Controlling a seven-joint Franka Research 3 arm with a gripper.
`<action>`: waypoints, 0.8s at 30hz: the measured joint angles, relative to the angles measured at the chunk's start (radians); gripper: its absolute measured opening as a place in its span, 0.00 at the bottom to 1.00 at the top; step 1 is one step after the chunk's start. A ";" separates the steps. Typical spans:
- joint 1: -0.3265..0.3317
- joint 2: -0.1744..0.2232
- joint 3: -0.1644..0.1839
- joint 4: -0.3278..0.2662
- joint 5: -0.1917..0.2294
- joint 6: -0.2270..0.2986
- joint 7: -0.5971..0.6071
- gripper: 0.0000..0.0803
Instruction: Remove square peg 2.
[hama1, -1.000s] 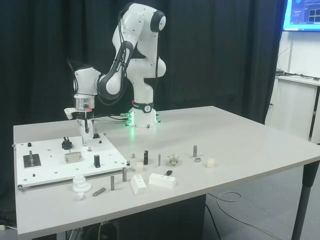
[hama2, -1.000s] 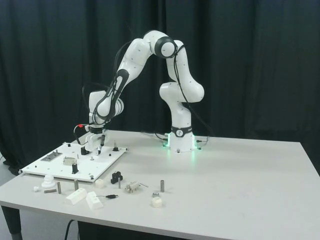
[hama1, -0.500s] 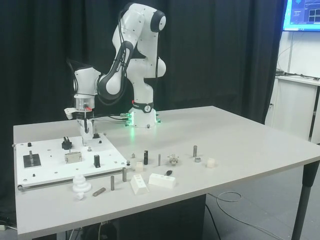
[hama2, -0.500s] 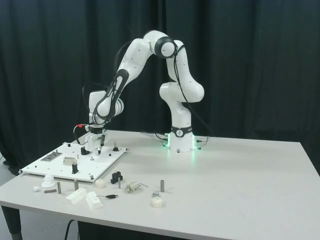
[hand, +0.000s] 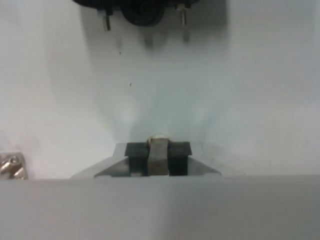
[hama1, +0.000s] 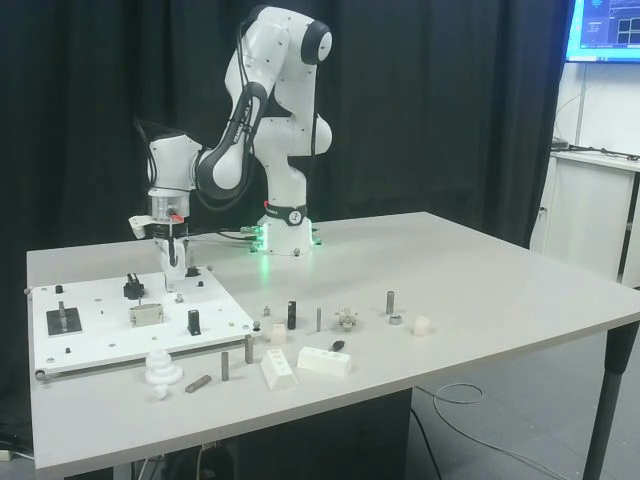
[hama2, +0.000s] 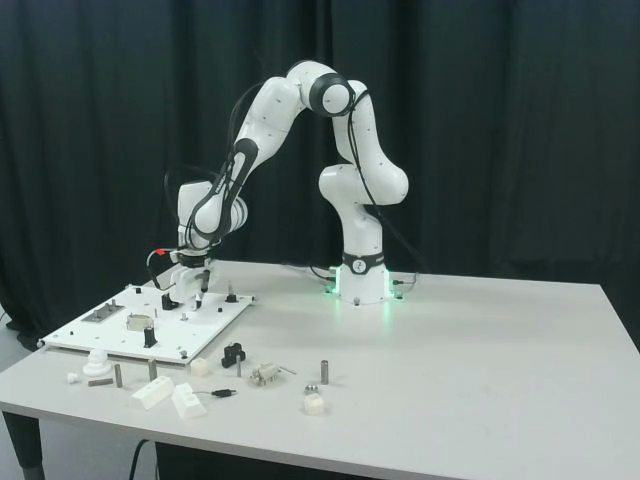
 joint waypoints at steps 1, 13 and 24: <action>0.000 0.000 0.000 0.000 0.000 0.000 0.000 0.10; 0.000 0.000 -0.001 0.000 -0.002 0.000 -0.001 0.10; 0.001 0.000 -0.001 0.000 -0.001 0.000 0.044 0.10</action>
